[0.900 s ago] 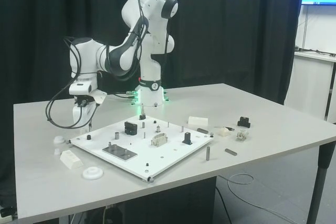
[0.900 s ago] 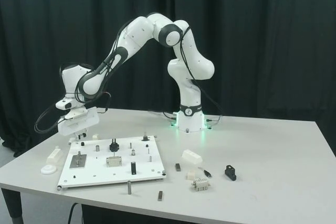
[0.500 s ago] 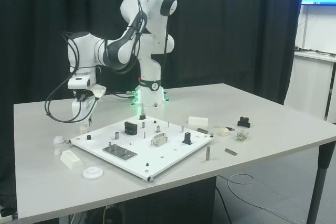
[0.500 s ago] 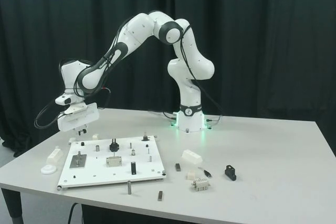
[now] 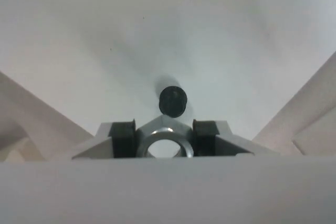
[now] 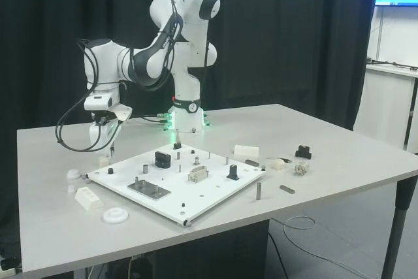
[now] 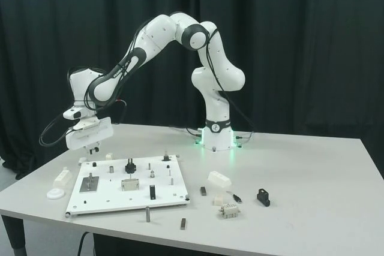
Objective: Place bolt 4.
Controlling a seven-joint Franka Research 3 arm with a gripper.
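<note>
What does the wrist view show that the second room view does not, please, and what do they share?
Only the wrist view shows the gripper up close, with a black bolt seen end-on just past its fingertips. Only the second room view shows the whole arm, the white board and the loose parts on the table. Both show the gripper above the grey tabletop.

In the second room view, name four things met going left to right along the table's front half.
White disc → white board → grey connector → black block.
</note>
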